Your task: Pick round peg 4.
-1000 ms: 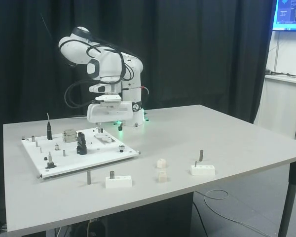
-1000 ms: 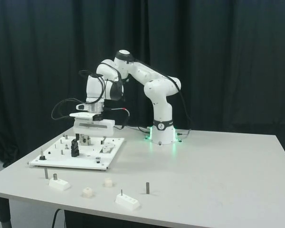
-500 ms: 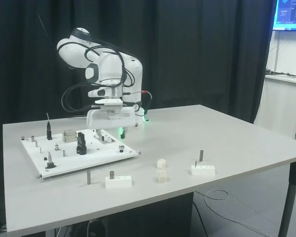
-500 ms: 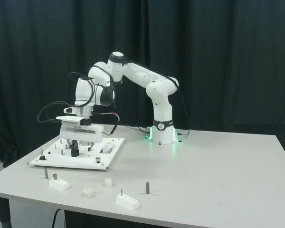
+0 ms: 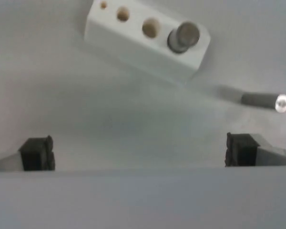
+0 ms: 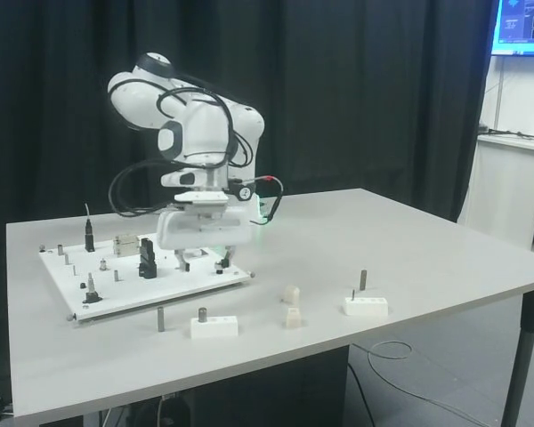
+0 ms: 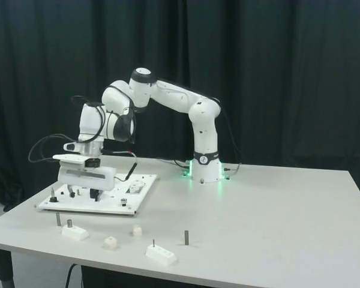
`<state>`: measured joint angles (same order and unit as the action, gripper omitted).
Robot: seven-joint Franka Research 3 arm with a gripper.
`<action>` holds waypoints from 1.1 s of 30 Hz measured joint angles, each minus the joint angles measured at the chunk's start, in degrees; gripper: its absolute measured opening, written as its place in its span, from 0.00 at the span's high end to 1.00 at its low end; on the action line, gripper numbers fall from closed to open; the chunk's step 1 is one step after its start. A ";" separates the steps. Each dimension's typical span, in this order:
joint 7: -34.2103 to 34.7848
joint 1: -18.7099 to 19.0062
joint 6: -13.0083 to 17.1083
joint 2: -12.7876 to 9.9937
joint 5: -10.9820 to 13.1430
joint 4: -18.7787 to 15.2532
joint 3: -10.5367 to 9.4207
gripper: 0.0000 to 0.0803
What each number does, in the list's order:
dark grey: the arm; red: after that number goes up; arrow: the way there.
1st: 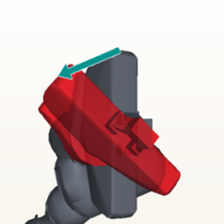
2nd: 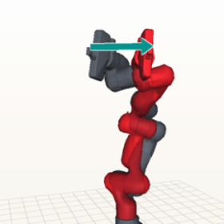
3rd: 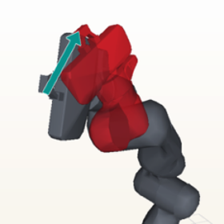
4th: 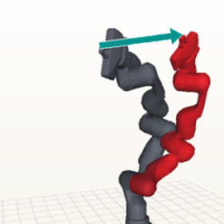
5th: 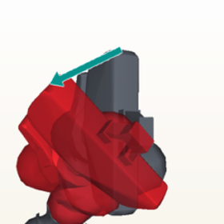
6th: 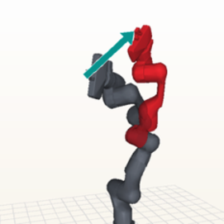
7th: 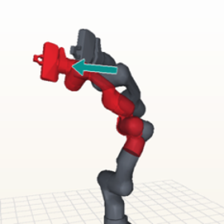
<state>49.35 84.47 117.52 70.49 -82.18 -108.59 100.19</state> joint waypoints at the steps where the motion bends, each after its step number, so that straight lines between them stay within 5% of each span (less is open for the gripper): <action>1: -0.52 0.81 -0.07 0.01 0.32 0.96 0.42 0.00; 20: -6.65 11.78 -2.07 0.04 9.83 15.76 7.09 0.00; 33: -8.60 16.41 -3.05 0.05 12.33 21.54 10.70 0.00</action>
<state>40.75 100.89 114.47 70.54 -69.85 -87.05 110.89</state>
